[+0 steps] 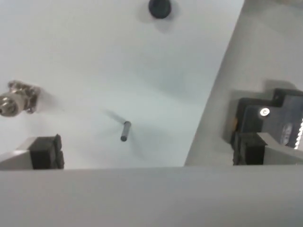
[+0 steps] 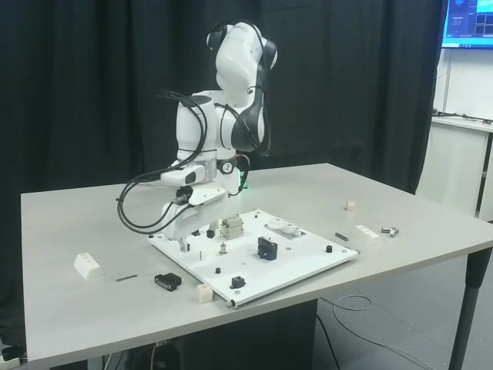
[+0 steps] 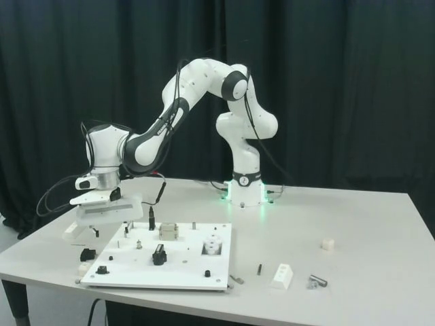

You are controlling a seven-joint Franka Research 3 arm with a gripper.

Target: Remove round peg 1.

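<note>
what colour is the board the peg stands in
White. The board shows best in the second room view, on the grey table; the thin peg shows in the wrist view.

Bare white board (image 1: pixel 142 71) around thin upright peg (image 1: pixel 125 131).

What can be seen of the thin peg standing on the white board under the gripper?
The round peg is a slim, dark grey pin, metal by its look, standing upright in the white board near its edge. It appears still seated. Nothing touches it: the gripper hangs above it, open, one finger at either side and well apart from it.
</note>
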